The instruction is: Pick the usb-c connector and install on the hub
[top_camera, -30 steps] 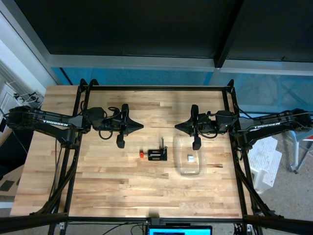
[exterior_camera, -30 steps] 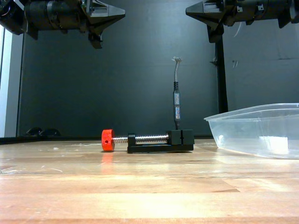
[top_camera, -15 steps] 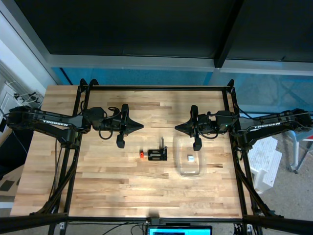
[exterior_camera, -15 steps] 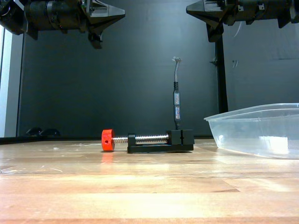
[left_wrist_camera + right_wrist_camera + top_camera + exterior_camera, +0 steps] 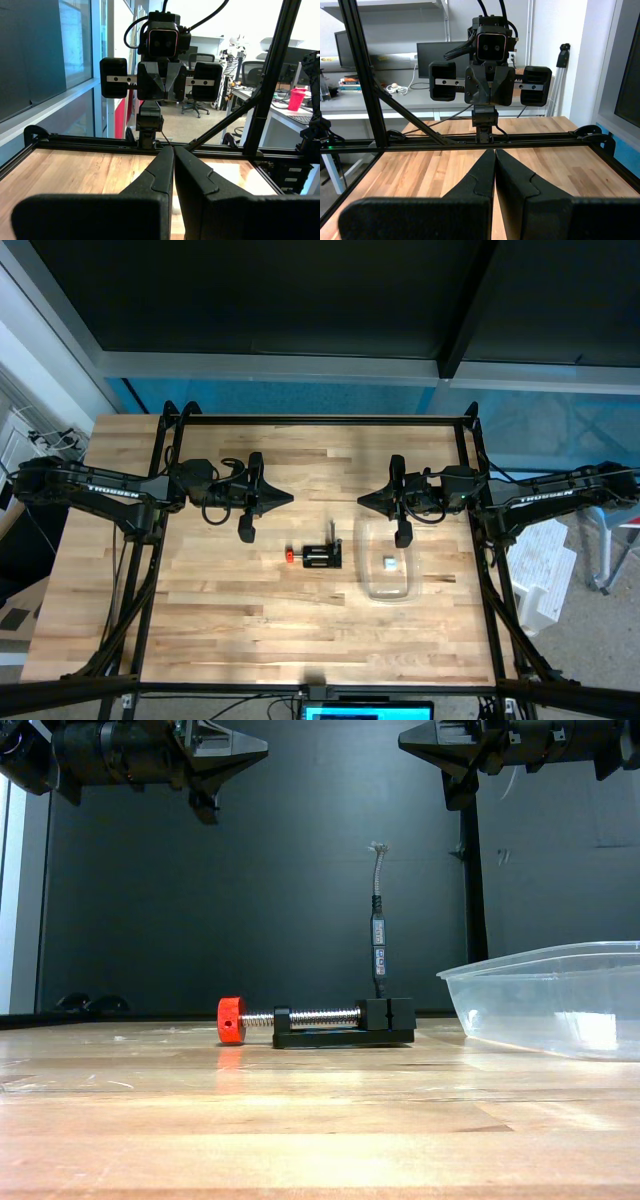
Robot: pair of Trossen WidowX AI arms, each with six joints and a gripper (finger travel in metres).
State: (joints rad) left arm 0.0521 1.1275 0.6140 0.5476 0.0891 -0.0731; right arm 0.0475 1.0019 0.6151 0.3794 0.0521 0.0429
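A black clamp (image 5: 320, 557) (image 5: 345, 1022) with a red knob (image 5: 290, 555) (image 5: 231, 1020) sits mid-table. It holds a thin dark cabled piece (image 5: 378, 945) upright, its frayed end up. A small pale part (image 5: 389, 562) lies free inside the clear tub (image 5: 366, 575) (image 5: 520, 985); I cannot tell if it is the usb-c connector. My left gripper (image 5: 290, 498) (image 5: 264, 754) (image 5: 174, 148) hangs shut and empty, high over the table, left of and behind the clamp. My right gripper (image 5: 360, 501) (image 5: 401, 738) (image 5: 495, 150) is shut and empty too, facing it, above the tub's far end.
A black frame (image 5: 320, 420) edges the wooden table (image 5: 250, 630). In each wrist view the other arm (image 5: 159, 65) (image 5: 490, 75) faces me across the gap. The tub stands right of the clamp.
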